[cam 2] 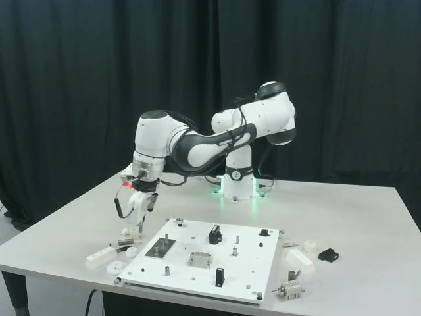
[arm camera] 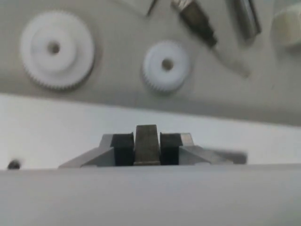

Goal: Place square peg 3.

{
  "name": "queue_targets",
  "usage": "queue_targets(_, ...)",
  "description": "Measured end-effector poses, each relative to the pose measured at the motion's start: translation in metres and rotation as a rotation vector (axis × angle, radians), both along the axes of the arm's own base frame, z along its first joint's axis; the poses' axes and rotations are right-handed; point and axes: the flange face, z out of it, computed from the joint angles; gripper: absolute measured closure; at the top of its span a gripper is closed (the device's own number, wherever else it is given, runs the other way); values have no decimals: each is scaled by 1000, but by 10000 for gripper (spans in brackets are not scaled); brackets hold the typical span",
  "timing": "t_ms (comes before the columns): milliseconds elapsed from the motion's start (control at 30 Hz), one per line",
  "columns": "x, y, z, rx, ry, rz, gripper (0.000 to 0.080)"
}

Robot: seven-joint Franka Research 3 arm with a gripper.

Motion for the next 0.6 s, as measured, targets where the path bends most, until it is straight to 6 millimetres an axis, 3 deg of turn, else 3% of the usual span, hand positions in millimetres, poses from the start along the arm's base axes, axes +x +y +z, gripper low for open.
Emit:
queue_targets(367,-23,-47,-10,3,6,53,688)
queue_targets(600,-31,-65,-22,35,-5,98,688)
